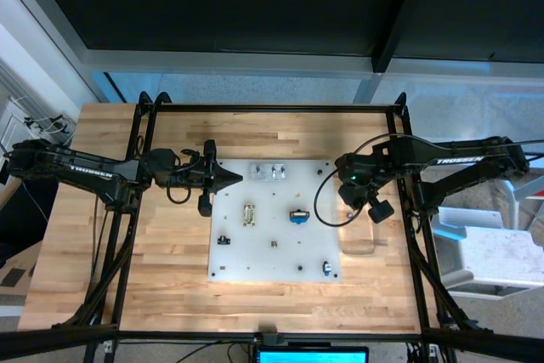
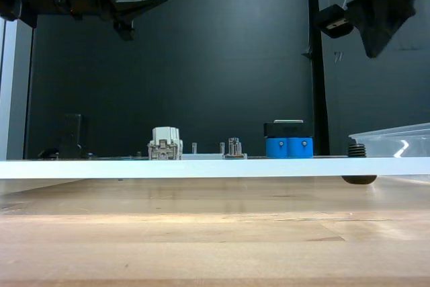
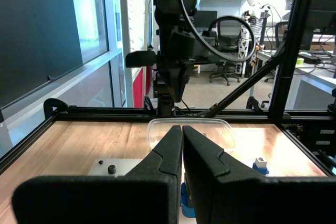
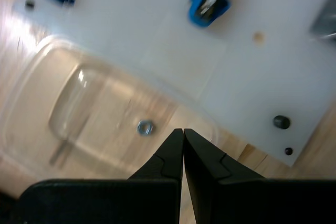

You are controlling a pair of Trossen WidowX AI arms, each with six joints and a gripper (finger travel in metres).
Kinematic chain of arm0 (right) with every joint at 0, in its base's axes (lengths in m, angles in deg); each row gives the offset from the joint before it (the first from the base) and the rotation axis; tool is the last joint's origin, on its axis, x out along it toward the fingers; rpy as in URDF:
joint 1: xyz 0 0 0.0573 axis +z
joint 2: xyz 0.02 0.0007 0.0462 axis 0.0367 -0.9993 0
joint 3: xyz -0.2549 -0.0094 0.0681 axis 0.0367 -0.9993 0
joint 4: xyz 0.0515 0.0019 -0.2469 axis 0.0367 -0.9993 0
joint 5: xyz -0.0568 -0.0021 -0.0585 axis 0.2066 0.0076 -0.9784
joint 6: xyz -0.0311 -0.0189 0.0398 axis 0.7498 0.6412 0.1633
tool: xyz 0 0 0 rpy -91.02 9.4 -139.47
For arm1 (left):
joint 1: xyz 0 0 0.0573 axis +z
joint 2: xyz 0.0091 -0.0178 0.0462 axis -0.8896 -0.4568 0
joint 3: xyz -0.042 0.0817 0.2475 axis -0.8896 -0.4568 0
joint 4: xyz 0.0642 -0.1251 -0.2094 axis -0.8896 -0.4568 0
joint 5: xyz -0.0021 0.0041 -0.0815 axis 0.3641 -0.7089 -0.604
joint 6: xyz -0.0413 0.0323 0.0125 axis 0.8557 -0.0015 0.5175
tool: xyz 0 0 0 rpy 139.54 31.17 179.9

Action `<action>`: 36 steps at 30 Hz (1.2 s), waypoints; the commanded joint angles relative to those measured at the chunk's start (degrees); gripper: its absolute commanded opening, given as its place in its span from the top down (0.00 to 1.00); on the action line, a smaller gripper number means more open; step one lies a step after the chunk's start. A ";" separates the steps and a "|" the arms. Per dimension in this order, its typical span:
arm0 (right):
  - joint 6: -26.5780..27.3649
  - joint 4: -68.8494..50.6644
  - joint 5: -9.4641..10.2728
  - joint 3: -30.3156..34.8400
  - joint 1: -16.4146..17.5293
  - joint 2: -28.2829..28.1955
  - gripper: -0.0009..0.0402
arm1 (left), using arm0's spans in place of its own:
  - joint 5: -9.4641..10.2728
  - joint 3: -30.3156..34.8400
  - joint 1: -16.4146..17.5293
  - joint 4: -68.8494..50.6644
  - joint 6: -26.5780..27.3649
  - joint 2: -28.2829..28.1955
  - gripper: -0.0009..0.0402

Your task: Pick the M12 fastener and fasten on the M12 threads

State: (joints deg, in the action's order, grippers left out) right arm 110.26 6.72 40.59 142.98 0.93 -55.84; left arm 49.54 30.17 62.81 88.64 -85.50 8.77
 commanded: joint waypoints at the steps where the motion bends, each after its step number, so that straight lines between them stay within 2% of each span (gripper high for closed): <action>1: 4.00 -1.97 -0.07 -0.11 0.94 -1.55 0.98 | 0.00 0.02 0.00 0.00 -0.02 0.00 0.98; 5: 9.14 -3.28 -0.22 -0.20 2.60 -3.74 0.98 | -0.02 0.02 0.00 0.02 -0.02 0.00 0.98; 8: 10.12 -3.30 -0.22 -0.22 3.48 -5.22 0.98 | -0.02 0.02 0.00 0.00 -0.02 0.00 0.98; 14: 15.63 -3.06 -0.28 -1.73 5.49 -5.97 0.98 | 0.00 0.02 0.00 0.02 -0.02 0.00 0.98; 16: 15.67 -2.84 -0.79 -2.36 5.55 -5.97 0.98 | -0.02 0.02 0.00 0.00 -0.02 0.00 0.98; 19: 16.02 -2.36 -3.50 -3.76 5.66 -5.97 0.96 | -0.02 0.02 0.00 0.00 -0.02 0.00 0.98; 29: 17.05 3.15 -3.87 -7.72 6.01 -6.16 0.75 | -0.02 0.02 0.00 0.00 -0.02 0.00 0.98; 31: 16.92 2.99 -4.57 -8.28 6.14 -6.73 0.71 | -0.02 0.02 0.00 0.02 -0.02 0.00 0.98; 36: 16.81 3.76 -4.72 -9.64 6.60 -8.59 0.65 | -0.02 0.02 0.02 0.00 -0.02 0.00 0.98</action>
State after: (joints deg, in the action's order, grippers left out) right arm 127.16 10.08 35.87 133.60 7.37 -63.99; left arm 49.54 30.19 62.81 88.64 -85.52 8.80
